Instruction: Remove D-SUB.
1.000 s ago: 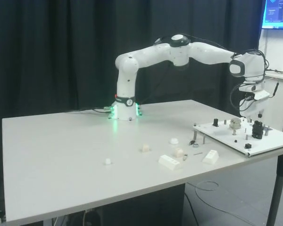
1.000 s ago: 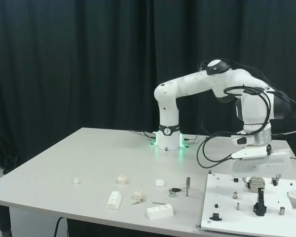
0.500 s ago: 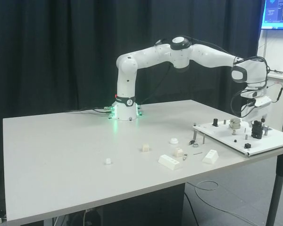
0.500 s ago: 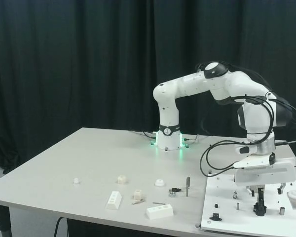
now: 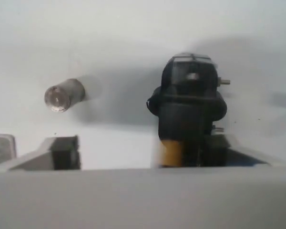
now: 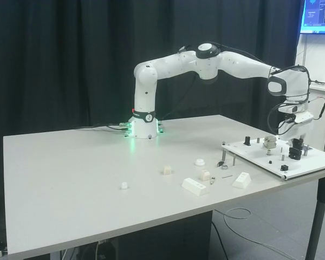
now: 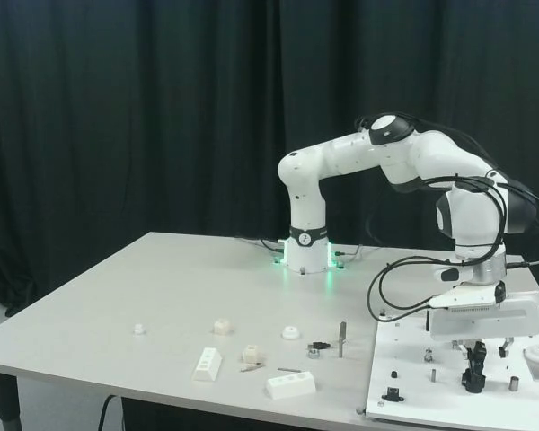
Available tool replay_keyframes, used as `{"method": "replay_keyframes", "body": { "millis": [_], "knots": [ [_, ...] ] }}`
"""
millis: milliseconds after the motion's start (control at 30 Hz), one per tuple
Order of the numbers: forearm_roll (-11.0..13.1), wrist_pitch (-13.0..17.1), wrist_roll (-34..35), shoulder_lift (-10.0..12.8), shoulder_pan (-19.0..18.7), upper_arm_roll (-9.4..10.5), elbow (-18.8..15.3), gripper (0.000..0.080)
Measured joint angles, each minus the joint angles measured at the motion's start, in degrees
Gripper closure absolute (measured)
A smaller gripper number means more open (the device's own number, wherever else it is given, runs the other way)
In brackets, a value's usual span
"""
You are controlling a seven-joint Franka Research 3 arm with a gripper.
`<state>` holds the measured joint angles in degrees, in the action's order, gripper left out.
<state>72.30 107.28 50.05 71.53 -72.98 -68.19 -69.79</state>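
Low in the wrist view, the tool [image 5: 188, 157] is seen spread to either side of the black upright D-SUB plug [image 5: 188, 102] on the white board [image 7: 449, 400], lower right in the second room view. A square closure and straight upward pull are advised.

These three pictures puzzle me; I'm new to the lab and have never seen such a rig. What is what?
The white jointed machine is a Franka robot arm, bolted on a grey table. Two pictures come from room cameras on different sides. The third comes from a camera on the arm's wrist, looking down. At the arm's end the gripper hangs over a white board carrying small fittings. The black plug below it is probably the D-SUB to remove. A metal peg stands nearby. Small white blocks lie loose on the table. Nothing looks held yet.
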Motion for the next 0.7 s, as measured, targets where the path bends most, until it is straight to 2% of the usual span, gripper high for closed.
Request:
{"method": "replay_keyframes", "body": {
  "millis": [267,300,367,467,500,700],
  "knots": [
    [-2.60,-0.29,0.27,-0.26,0.16,-0.36,0.19,0.0256],
    [-3.24,-0.50,0.27,-0.32,0.21,-0.56,0.20,0.0578],
    [-4.24,-0.98,0.37,-0.59,0.39,-0.91,0.25,0.0578],
    [-4.39,-1.50,0.37,-1.20,0.78,-1.28,0.68,0.0578],
    [-4.59,-1.92,0.37,-1.41,0.91,-1.50,0.83,0.0646],
    [-5.10,-4.90,0.37,-2.46,1.63,-3.04,1.70,0.0646]
  ]
}}
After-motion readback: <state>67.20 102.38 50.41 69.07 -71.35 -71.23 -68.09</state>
